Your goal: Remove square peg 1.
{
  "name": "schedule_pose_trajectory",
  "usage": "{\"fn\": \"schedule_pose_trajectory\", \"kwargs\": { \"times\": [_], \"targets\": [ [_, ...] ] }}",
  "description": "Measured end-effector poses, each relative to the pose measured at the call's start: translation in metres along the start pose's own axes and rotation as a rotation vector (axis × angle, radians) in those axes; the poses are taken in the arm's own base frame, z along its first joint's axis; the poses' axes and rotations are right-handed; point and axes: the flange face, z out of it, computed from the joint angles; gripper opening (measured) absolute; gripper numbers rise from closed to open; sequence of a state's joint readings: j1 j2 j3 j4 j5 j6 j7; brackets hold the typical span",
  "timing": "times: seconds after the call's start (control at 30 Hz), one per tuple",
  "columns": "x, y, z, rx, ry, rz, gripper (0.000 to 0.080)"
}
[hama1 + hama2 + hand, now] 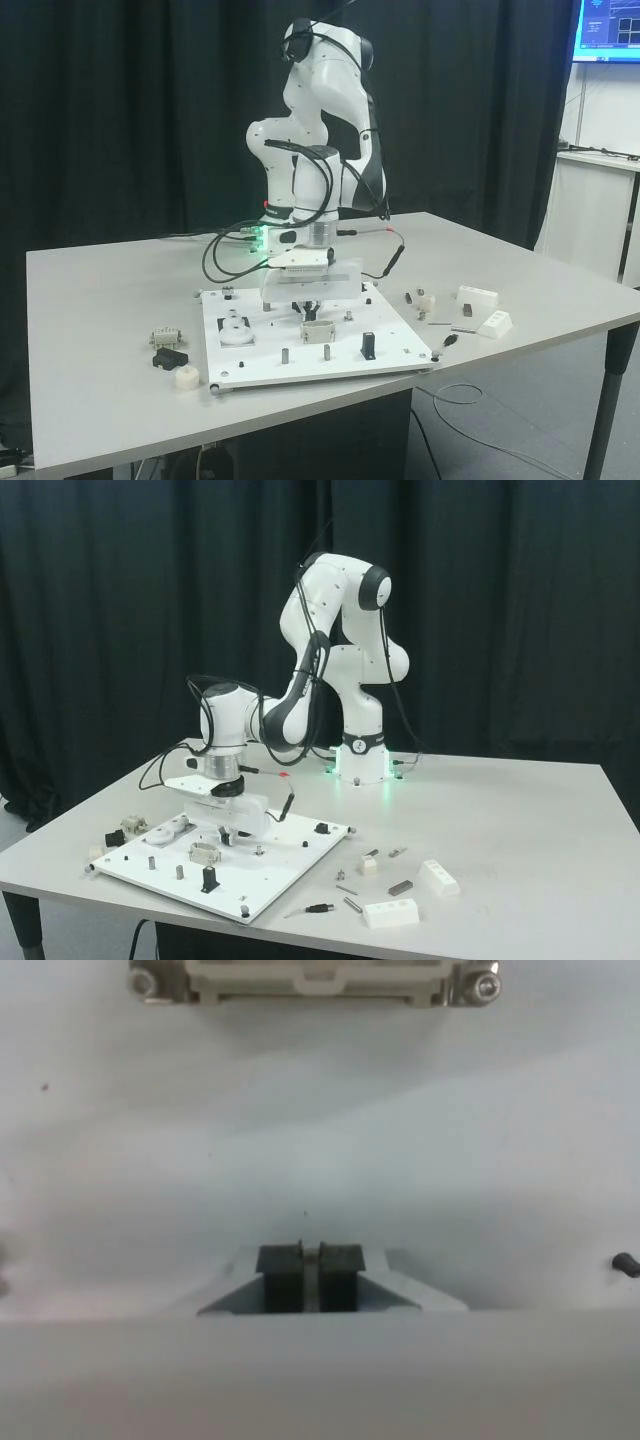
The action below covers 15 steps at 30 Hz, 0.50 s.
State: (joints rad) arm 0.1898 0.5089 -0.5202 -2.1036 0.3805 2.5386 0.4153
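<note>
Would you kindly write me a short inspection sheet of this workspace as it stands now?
Surface: grey table, bearing a white board.
Job's things: pegs stand on the board; which is square peg 1 cannot be told.
Clutter: white blocks and small parts lie beside the board.
Grippers: gripper low over the board, fingers nearly together, nothing between them.
Cables: black cables loop from the wrist; another hangs off the table edge.
Surroundings: black curtain; a screen in the corner.

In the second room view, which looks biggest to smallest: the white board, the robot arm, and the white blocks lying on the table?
1. Robot arm
2. White board
3. The two white blocks, which look about alike, so I won't rank them.
</note>
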Motion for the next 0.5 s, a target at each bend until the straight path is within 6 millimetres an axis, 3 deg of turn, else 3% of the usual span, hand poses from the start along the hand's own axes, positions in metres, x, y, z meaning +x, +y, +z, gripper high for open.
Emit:
{"fn": "schedule_pose_trajectory", "kwargs": {
  "times": [0.5],
  "targets": [
    [0.004, 0.003, -0.025, 0.014, -0.018, -0.003, 0.0028]
  ]
}}
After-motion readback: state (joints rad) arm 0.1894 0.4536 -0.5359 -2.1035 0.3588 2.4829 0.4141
